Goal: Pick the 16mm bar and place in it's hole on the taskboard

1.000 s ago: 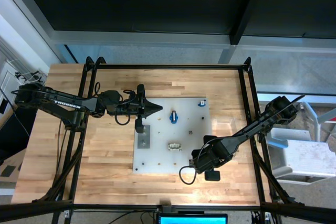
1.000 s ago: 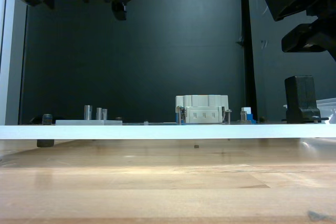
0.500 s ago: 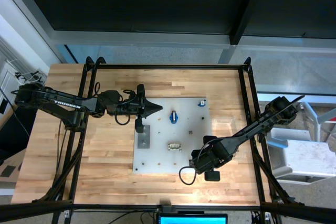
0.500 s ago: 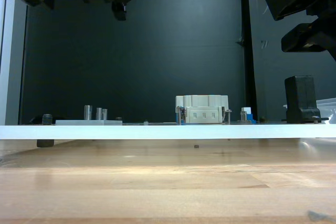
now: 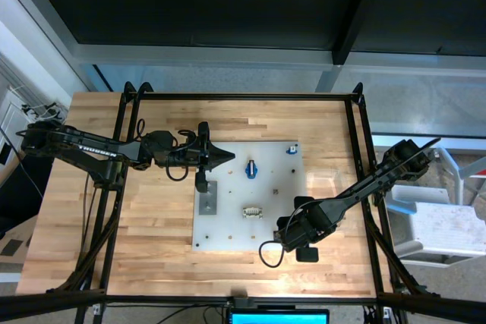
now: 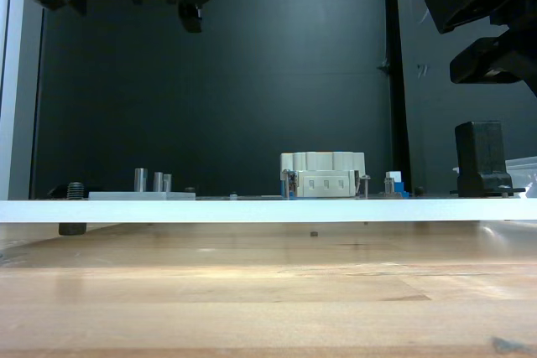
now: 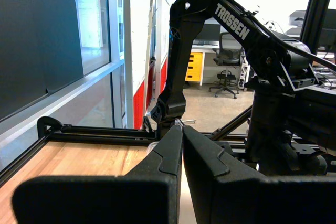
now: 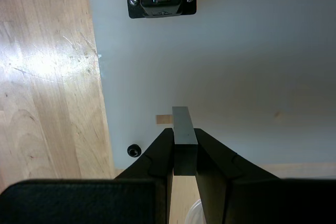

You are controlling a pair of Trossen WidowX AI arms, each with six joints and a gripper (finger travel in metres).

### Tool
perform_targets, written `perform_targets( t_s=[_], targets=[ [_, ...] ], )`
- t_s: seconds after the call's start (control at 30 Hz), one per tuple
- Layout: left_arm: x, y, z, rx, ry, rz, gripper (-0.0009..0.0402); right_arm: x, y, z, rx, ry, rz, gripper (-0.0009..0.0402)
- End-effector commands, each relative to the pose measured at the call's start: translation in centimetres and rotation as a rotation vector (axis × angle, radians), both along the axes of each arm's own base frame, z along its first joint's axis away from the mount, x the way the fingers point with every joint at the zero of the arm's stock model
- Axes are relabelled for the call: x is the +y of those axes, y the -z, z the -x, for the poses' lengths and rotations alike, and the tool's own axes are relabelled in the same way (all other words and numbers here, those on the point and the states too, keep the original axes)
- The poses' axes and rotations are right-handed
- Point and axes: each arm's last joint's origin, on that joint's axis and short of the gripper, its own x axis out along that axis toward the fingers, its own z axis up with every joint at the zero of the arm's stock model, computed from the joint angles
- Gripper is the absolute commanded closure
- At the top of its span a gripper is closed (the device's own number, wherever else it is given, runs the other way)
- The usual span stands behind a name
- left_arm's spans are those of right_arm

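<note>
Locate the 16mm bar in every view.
High: hidden beneath the right gripper, over the near right corner of the white board; left gripper, shut, hovers above its far left part.
Low: not discernible.
Left wrist: absent.
Right wrist: 16mm bar clamped in right gripper.
Shared landmark: white board.

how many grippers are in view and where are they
2. The left gripper, shut and empty, is high over the far-left edge of the taskboard; the right gripper is over its near-right corner, holding the 16mm bar above it.

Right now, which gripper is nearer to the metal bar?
Right. The right gripper holds the bar between its fingers above the board's near right corner; the left gripper hangs over its far left corner.
</note>
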Motion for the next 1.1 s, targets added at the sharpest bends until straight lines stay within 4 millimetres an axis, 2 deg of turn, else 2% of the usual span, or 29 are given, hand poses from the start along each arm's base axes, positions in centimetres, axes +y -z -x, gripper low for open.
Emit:
perform_targets(
  t_s=[0.03,1.1],
  targets=[
    [0.01,0.0,-0.01,0.0,0.0,0.0,0.0393,-0.05,-0.07,0.14,0.008,-0.001,0.004,0.0393],
    [0.01,0.0,-0.01,0.0,0.0,0.0,0.0393,-0.14,-0.44,0.22,-0.008,-0.019,0.006,0.0393]
  ],
)
